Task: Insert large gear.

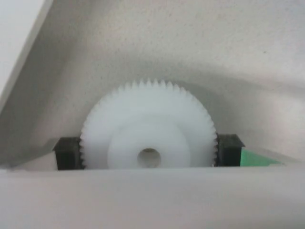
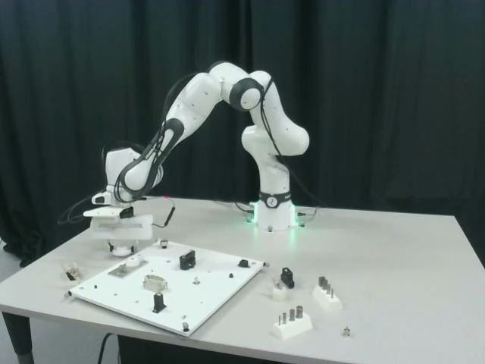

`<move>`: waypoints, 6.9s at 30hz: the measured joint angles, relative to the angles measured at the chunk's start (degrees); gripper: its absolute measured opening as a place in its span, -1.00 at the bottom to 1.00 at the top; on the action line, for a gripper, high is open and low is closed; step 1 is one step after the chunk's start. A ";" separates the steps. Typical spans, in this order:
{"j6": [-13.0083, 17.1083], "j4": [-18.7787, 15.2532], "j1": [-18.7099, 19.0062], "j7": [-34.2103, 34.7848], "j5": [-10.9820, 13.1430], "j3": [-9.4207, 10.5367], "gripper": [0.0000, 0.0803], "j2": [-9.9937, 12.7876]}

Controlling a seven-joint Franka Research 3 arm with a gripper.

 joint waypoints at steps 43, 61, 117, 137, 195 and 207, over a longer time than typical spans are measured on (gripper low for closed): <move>-3.56 0.46 0.54 3.52 -0.08 -1.29 0.49 -2.95; -7.35 5.52 2.97 18.44 -1.49 -1.28 0.49 -3.70; -11.98 17.11 8.12 44.90 -11.54 2.25 0.49 3.74; -11.84 16.99 8.12 44.86 -12.06 2.67 0.49 4.14; -11.41 16.16 8.61 44.89 -14.27 2.78 0.49 3.94; -11.70 16.14 8.71 45.73 -17.33 2.46 0.94 2.79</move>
